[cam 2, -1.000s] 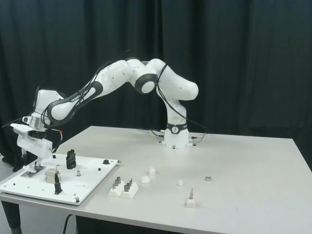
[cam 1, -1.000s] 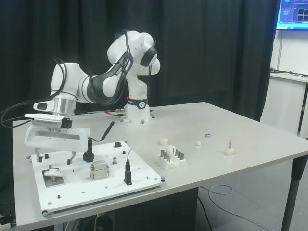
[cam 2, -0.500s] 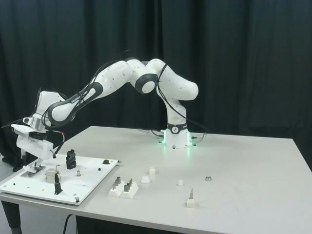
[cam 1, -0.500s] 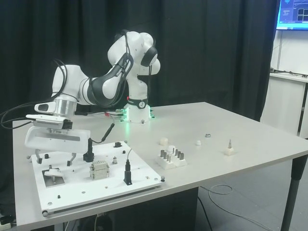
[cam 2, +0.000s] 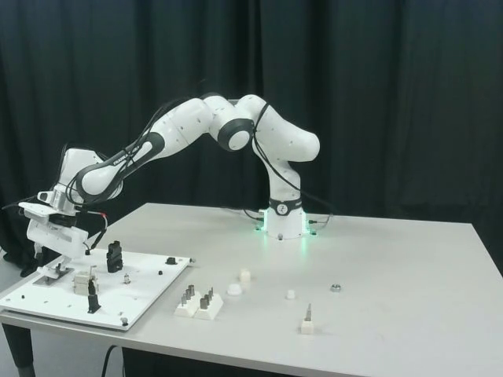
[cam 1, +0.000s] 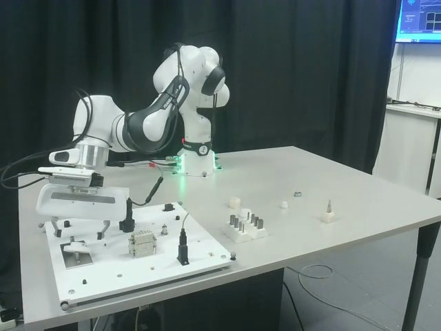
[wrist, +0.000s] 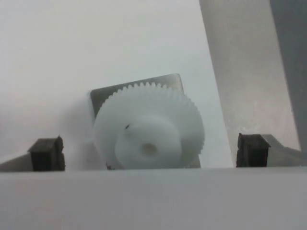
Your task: Pick large gear.
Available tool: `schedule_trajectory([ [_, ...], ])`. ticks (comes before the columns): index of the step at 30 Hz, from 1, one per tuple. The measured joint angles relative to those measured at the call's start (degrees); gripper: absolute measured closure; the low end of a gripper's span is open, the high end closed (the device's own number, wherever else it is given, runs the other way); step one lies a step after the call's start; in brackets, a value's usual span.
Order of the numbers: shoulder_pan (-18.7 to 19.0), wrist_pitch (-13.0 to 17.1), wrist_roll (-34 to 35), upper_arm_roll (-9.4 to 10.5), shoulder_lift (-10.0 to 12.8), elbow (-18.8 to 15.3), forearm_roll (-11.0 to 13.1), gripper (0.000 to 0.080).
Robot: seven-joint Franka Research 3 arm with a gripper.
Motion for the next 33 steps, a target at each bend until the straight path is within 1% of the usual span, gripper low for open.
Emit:
schedule_trajectory([
  [7,-0.54,0.82,-1.48,1.0,0.13,-0.02,1.18,0.0003],
  [11,-0.82,2.47,-1.58,1.53,0.32,-0.02,1.24,0.0003],
  [14,-0.86,3.46,-1.59,1.58,0.5,-0.02,1.24,0.0003],
  [21,-1.04,5.19,-1.59,2.03,0.78,0.0,1.24,0.0003],
  [33,-2.36,7.98,-2.09,4.42,1.44,0.64,1.24,0.0003],
])
